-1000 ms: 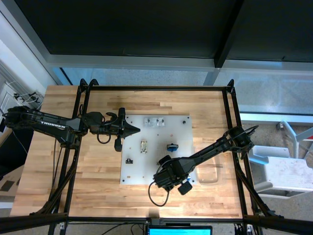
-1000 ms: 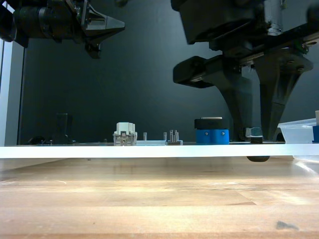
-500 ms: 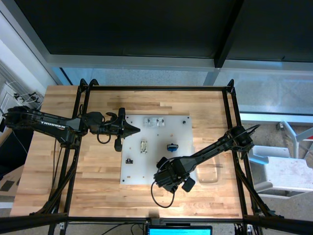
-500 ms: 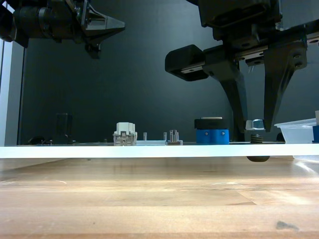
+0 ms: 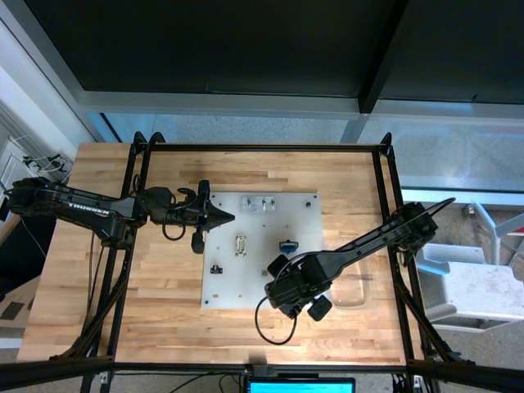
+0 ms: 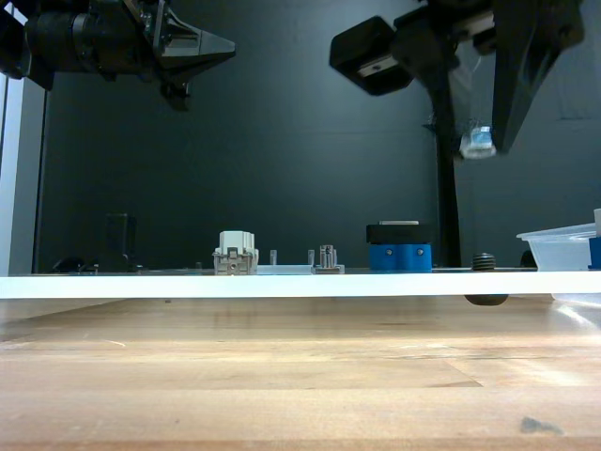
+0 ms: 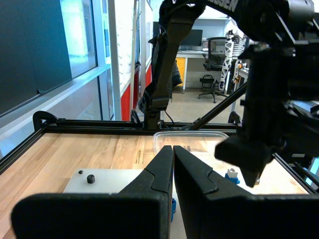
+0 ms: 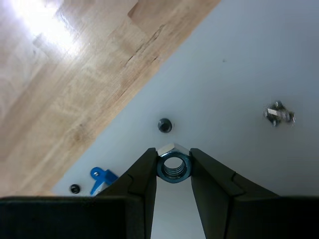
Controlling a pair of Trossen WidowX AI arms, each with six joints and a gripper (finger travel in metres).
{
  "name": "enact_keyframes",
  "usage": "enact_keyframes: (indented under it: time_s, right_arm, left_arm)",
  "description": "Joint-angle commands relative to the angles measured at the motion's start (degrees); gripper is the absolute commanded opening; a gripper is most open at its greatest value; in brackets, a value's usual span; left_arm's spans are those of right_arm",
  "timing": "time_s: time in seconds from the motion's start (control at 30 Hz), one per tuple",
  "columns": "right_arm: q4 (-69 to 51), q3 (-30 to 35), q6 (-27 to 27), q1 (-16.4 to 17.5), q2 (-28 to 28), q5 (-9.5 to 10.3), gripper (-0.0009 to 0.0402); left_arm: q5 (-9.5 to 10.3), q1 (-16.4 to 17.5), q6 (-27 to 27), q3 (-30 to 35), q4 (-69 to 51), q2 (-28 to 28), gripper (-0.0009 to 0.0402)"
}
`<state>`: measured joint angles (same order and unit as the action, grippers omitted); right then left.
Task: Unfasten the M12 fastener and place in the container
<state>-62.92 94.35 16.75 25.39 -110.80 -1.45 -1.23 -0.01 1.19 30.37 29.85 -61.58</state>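
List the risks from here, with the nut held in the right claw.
1. The right claw, high above the bare stud, pinches the silver nut only at its tips. A slip would likely drop it onto the white board.
2. The clear container lies further right, so opening early would miss it.
The left claw hovers shut over the board's left edge, seemingly out of the way.

I see my left claw (image 5: 223, 218) closed, hovering over the worktop's left half, and my right claw (image 6: 476, 143) high near its near-right corner, pinching the nut (image 8: 173, 167).
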Motion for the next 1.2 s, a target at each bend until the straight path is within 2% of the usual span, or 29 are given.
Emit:
enact_keyframes:
  time_s: [0.03,0.2,0.43,0.67,0.83,1.2]
  right_arm:
    - [0.1,-1.9,-7.1,0.1,2.1,-0.59,0.0004]
    - [0.7,-8.0,-16.4,0.2,6.9,-0.55,0.0004]
    - [3.4,-19.0,-23.8,0.5,14.8,-0.52,0.0004]
    - [3.9,-27.6,-25.7,1.2,21.5,-0.5,0.0004]
    - [4.0,-32.9,-29.0,2.0,26.1,-0.48,0.0004]
    - [3.6,-39.1,-33.3,3.7,32.9,-0.48,0.0004]
  left_arm:
    - [0.0,0.0,0.0,0.0,0.0,0.0,0.0]
    - [0.0,0.0,0.0,0.0,0.0,0.0,0.0]
    - [0.0,0.0,0.0,0.0,0.0,0.0,0.0]
    - [0.0,0.0,0.0,0.0,0.0,0.0,0.0]
    - [0.0,0.0,0.0,0.0,0.0,0.0,0.0]
    - [0.0,0.0,0.0,0.0,0.0,0.0,0.0]
